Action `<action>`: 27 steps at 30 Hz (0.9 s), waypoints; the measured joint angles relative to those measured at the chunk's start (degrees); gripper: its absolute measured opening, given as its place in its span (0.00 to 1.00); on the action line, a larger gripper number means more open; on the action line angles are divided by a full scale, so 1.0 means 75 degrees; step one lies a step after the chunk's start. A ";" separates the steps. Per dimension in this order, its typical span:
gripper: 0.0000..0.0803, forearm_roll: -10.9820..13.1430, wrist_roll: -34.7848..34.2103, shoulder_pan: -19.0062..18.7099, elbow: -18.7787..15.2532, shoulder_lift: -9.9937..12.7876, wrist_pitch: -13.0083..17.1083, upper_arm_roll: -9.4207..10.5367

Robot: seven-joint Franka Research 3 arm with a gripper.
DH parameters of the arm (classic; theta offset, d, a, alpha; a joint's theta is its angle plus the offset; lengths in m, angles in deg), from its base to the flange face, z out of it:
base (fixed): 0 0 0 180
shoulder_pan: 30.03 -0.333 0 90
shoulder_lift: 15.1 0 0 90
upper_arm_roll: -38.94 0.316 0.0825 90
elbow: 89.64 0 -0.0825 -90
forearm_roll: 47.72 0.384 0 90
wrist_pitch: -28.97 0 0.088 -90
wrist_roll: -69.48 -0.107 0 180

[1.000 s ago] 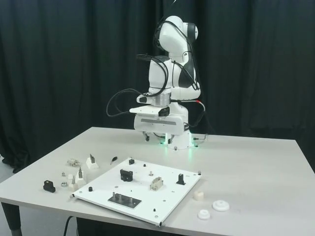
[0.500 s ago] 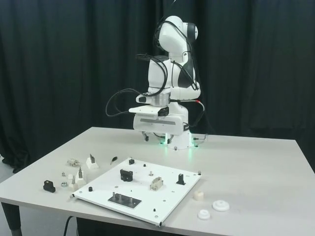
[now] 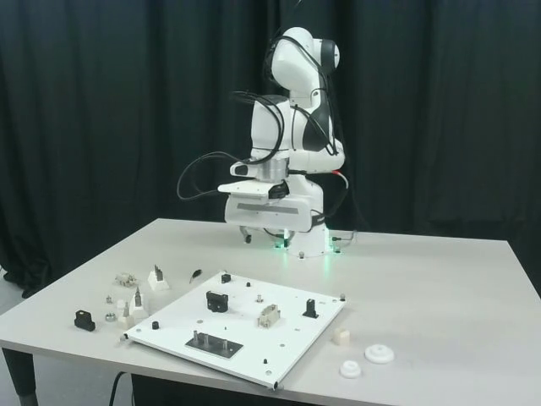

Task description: Pick round peg 3.

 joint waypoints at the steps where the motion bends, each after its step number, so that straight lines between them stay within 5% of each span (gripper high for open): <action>1: 1.00 0.0000 0.0027 0.0020 0.0000 0.0001 0.0020 0.0000; 27: 1.00 -0.0011 0.1329 0.0553 0.0024 0.0007 0.0411 -0.0018</action>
